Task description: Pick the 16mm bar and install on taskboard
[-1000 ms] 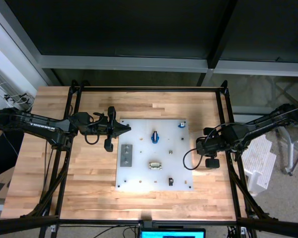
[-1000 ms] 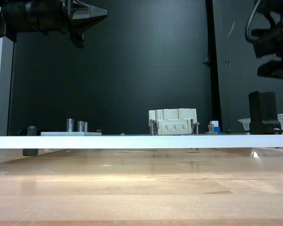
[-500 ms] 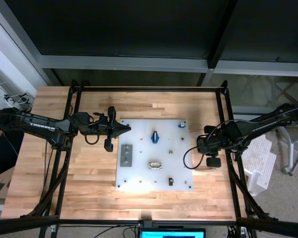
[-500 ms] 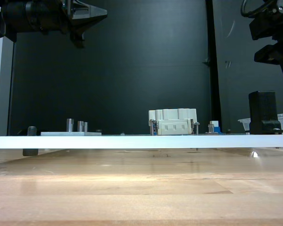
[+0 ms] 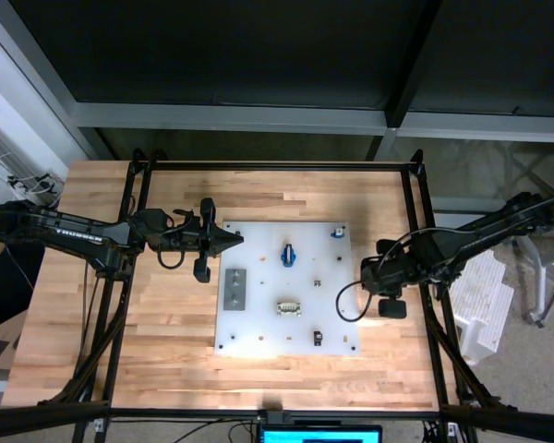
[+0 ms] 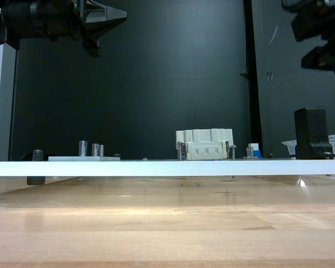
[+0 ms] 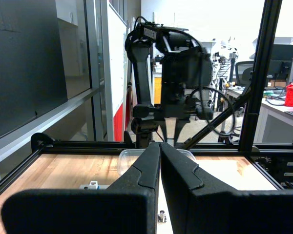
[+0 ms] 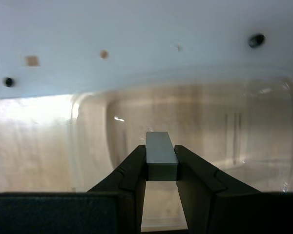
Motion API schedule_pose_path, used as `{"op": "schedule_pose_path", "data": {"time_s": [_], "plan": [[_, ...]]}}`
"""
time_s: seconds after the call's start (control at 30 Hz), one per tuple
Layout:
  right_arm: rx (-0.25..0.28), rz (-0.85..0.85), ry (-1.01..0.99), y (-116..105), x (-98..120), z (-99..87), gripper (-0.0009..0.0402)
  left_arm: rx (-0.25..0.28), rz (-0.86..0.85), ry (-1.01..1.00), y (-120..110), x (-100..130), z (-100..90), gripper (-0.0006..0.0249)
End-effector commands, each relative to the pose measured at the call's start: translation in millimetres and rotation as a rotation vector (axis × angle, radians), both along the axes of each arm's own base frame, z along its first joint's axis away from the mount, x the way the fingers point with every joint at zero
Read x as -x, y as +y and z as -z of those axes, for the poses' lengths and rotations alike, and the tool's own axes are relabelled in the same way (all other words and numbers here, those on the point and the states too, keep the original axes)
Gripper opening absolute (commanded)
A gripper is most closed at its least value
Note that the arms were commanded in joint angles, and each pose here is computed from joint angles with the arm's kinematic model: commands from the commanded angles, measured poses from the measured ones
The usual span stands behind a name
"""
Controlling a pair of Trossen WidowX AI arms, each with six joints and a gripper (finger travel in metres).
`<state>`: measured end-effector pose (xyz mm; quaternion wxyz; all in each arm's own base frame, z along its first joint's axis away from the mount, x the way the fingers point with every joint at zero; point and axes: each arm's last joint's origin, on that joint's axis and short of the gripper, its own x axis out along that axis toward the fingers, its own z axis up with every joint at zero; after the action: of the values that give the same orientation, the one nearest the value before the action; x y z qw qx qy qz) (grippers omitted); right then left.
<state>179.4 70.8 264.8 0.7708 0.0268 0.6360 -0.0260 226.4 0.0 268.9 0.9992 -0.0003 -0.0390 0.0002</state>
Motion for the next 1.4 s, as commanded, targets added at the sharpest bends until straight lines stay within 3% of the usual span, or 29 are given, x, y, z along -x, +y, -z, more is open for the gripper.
{"op": "schedule_pose_path", "data": {"time_s": [0.03, 0.57, 0.77, 1.4], "plan": [[-0.004, 0.008, 0.004, 10.3, -9.5, -4.1, 0.0002, 0.000, 0.000, 0.000, 0.0, -0.1, -0.1, 0.0000], [0.015, -0.074, 0.034, 65.5, -44.5, -2.7, 0.0002, 0.000, 0.000, 0.000, 0.0, -0.1, -0.1, 0.0000], [0.060, -0.095, 0.012, 78.9, -53.0, 0.1, 0.0002, 0.000, 0.000, 0.000, 0.1, -0.1, -0.1, 0.0000], [0.047, -0.091, 0.027, 111.2, -80.3, 24.6, 0.0002, 0.000, 0.000, 0.000, 0.0, -0.1, -0.1, 0.0000]]}}
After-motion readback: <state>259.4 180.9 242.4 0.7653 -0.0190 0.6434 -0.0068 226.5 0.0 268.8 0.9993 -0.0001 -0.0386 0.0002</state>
